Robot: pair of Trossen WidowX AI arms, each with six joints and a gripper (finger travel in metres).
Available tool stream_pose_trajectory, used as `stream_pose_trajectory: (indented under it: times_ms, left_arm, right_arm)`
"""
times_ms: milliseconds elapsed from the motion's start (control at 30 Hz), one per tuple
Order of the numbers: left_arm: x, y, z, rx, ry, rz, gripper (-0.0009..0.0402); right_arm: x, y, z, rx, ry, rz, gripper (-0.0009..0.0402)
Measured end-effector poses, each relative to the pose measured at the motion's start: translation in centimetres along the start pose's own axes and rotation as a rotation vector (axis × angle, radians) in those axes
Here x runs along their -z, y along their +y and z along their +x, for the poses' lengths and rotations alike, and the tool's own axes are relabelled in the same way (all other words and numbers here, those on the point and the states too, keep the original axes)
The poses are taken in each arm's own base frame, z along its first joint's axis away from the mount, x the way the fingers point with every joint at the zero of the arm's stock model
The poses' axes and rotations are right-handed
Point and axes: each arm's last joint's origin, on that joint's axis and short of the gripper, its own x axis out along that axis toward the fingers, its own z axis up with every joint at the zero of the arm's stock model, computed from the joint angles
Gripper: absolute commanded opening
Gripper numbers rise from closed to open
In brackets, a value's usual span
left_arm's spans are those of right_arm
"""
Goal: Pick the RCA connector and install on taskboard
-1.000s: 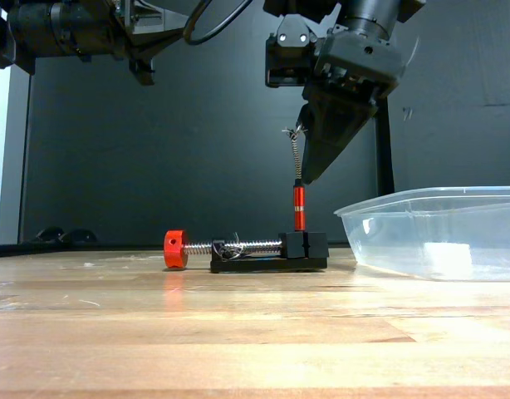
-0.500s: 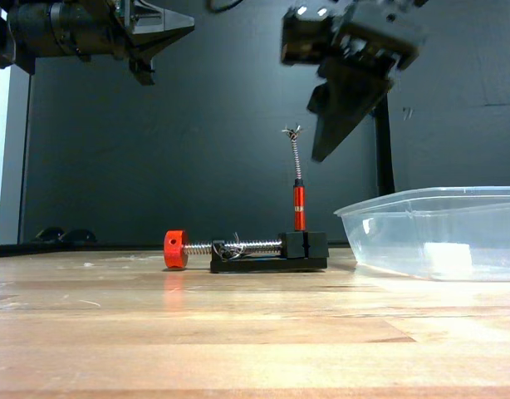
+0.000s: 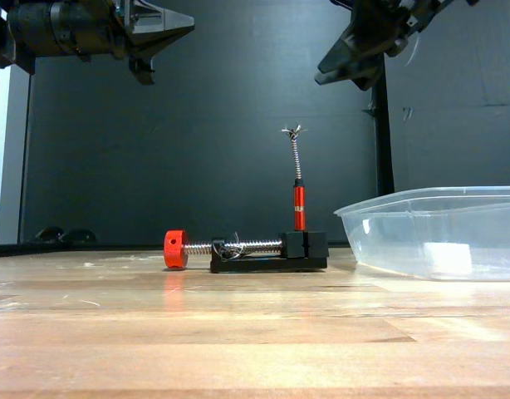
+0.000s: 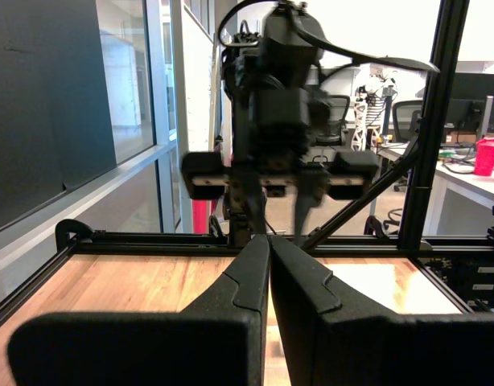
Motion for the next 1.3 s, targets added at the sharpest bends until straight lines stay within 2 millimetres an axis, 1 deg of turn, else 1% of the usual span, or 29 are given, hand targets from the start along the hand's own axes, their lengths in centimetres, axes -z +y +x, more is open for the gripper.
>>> stream_pose_trajectory:
  times_ms: [167, 200, 267, 367, 433, 600, 800, 1000, 1300]
  left_arm:
    - [0.0, 0.0, 0.0, 0.000, 0.000, 0.000, 0.0000]
    - [0.0, 0.0, 0.0, 0.000, 0.000, 0.000, 0.0000]
    - [0.0, 0.0, 0.0, 0.000, 0.000, 0.000, 0.0000]
    - [0.0, 0.0, 0.0, 0.000, 0.000, 0.000, 0.0000]
    - [0.0, 0.0, 0.0, 0.000, 0.000, 0.000, 0.0000]
    - [0.0, 0.0, 0.0, 0.000, 0.000, 0.000, 0.0000]
    - [0.0, 0.0, 0.0, 0.000, 0.000, 0.000, 0.0000]
    - [0.0, 0.0, 0.0, 0.000, 0.000, 0.000, 0.0000]
    - [0.0, 0.0, 0.0, 0.000, 0.000, 0.000, 0.0000]
  right_arm:
    - [0.3, -0.9, -1.1, 0.002, -0.149, 0.017, 0.0002]
    - [0.3, -1.0, -1.4, 0.002, -0.176, 0.023, -0.0003]
    - [0.6, -1.5, -1.8, 0.007, -0.218, 0.030, 0.0005]
    - [0.9, -2.1, -2.4, 0.018, -0.270, 0.042, -0.0002]
    - [1.1, -2.4, -2.9, 0.023, -0.300, 0.045, 0.0001]
    - [1.5, -2.9, -3.6, -0.009, -0.404, 0.033, 0.0000]
    - [2.2, -3.4, -3.6, -0.015, -0.516, 0.041, 0.0000]
    - [3.0, -3.5, -3.3, -0.013, -0.554, 0.031, 0.0000]
    - [2.9, -3.4, -3.4, -0.065, -0.586, 0.013, 0.0000]
